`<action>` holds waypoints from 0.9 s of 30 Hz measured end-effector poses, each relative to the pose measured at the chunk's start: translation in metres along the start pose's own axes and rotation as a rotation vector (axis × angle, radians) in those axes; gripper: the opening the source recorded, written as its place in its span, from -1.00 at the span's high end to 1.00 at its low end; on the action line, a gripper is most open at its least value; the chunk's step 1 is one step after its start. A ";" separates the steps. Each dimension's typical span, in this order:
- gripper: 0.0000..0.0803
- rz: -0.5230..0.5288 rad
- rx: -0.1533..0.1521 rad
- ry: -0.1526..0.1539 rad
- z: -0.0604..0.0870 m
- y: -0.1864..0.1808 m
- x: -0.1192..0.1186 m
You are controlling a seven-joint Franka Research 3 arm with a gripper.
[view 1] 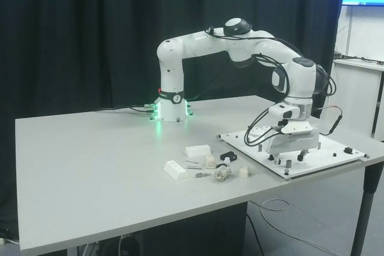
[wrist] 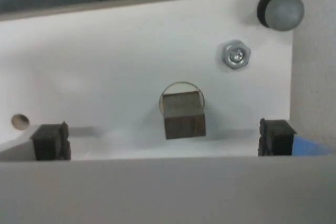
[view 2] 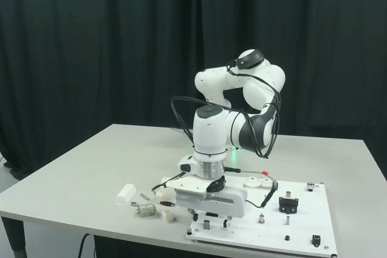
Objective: Remove square peg 4.
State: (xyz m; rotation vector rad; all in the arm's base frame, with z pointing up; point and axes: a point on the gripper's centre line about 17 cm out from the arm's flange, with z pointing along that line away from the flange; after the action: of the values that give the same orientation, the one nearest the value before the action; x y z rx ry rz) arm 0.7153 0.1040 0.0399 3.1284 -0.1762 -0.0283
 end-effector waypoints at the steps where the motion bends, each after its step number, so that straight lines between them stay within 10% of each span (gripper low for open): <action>1: -0.99 0.001 0.001 0.000 0.000 0.000 0.000; 27: -0.99 0.018 -0.006 0.010 0.005 0.000 0.010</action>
State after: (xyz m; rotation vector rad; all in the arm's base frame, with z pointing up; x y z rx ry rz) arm 0.7247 0.1028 0.0343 3.1196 -0.2040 -0.0124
